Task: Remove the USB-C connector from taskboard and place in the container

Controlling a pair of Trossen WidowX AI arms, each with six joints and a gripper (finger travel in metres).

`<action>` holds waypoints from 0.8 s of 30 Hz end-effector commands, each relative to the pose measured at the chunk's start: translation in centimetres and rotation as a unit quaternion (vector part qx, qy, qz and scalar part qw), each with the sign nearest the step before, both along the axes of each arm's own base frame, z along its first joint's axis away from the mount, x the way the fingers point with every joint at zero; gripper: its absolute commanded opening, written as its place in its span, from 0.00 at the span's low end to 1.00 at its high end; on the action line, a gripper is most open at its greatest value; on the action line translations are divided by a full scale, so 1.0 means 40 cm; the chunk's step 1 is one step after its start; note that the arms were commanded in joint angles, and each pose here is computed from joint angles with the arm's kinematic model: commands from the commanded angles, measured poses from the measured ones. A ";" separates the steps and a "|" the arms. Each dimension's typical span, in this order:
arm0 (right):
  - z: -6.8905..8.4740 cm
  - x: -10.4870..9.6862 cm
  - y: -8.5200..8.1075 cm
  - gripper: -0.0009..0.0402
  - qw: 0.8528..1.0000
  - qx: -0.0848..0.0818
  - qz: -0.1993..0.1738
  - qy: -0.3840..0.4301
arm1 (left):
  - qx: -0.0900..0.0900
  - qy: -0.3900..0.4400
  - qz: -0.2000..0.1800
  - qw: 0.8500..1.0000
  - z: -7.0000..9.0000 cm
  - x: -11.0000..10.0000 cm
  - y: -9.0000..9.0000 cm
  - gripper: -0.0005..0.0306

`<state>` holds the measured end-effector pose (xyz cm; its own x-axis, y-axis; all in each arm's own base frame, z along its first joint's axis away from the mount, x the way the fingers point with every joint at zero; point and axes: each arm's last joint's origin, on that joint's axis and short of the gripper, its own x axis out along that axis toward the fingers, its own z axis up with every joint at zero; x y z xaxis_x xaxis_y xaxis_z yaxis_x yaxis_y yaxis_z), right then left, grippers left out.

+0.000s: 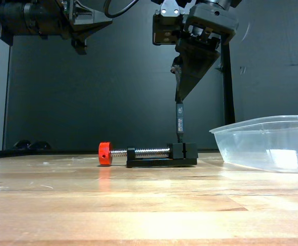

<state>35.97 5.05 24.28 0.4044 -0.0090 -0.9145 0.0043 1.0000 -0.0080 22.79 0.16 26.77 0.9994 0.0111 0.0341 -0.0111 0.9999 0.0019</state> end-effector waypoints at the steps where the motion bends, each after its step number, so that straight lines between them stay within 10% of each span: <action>1: -0.004 -0.002 0.000 0.38 1.000 -0.009 -0.002 0.001 | 0.000 0.000 0.000 1.000 0.000 0.000 0.000 0.02; 24: -0.023 0.000 0.006 0.32 1.000 -0.008 0.002 -0.013 | 0.000 0.000 0.000 1.000 0.000 0.000 0.000 0.02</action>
<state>36.00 5.28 23.34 0.4280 -0.0216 -0.9035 0.0007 0.9997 -0.0235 22.79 0.16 26.77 0.9994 0.0111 0.0341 -0.0111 0.9999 0.0016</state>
